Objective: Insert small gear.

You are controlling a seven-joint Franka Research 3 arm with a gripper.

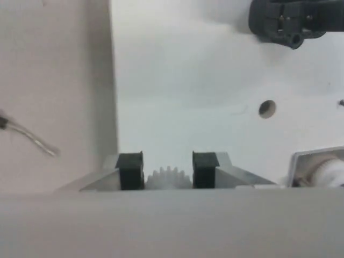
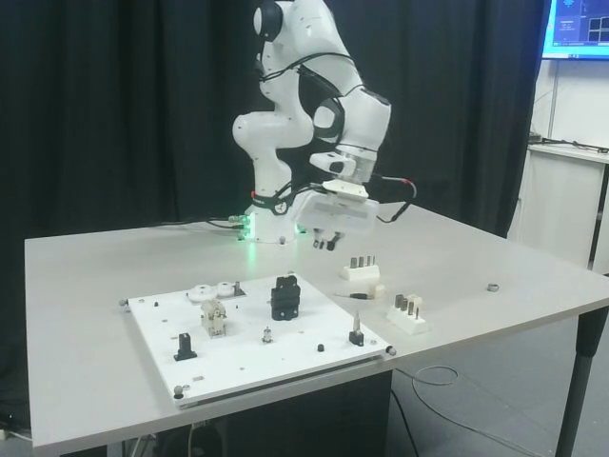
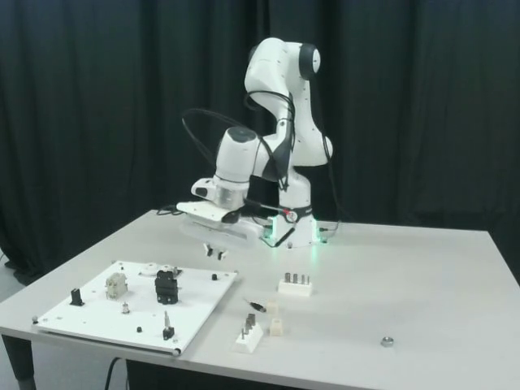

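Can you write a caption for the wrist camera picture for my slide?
Gripper carries a small white gear between its black fingers above the white board.

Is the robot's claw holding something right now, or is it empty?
Holding something. In the wrist view, the gripper has a small white gear pinched between its two black fingers, carried in the air above the table.

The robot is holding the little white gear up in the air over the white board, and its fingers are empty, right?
Not quite: the fingers are not empty. In the wrist view the small white gear sits pinched between the two black fingertips of the gripper. The rest is right: the room views show the gripper up above the white board.
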